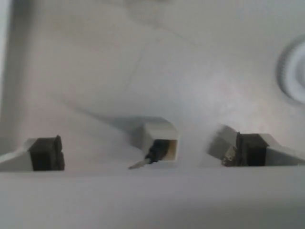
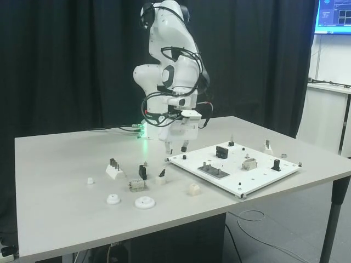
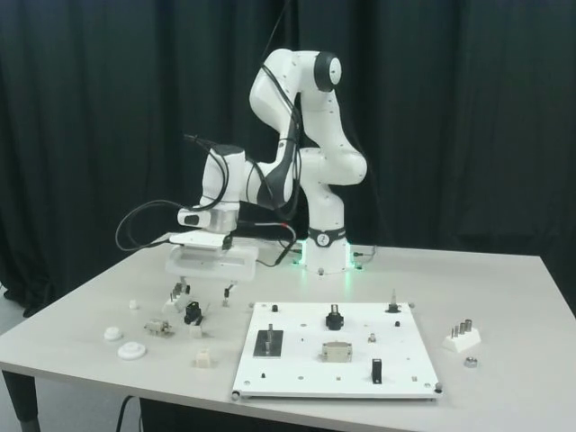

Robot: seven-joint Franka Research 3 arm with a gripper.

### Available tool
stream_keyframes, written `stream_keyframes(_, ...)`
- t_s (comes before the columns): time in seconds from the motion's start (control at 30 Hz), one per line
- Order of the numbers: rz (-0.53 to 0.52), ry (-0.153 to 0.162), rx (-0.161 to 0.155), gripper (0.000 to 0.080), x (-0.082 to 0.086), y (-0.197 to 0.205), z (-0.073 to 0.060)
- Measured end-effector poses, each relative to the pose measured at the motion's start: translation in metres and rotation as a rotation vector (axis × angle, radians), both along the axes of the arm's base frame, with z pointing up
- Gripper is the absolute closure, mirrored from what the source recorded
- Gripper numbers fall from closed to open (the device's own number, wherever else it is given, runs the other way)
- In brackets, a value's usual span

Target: Pick USB.

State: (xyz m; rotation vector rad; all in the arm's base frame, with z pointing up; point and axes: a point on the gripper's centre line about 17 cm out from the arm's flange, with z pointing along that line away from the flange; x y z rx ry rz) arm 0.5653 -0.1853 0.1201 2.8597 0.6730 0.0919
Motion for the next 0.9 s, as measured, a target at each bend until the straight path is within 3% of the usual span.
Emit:
stream_keyframes(0.33, 0.002, 0.023, -0.026, 0.0003, -0.002, -0.022, -0.02)
stream_keyframes(0.9, 0.017, 0.072, -0.043, 0.0003, -0.015, -0.034, -0.045)
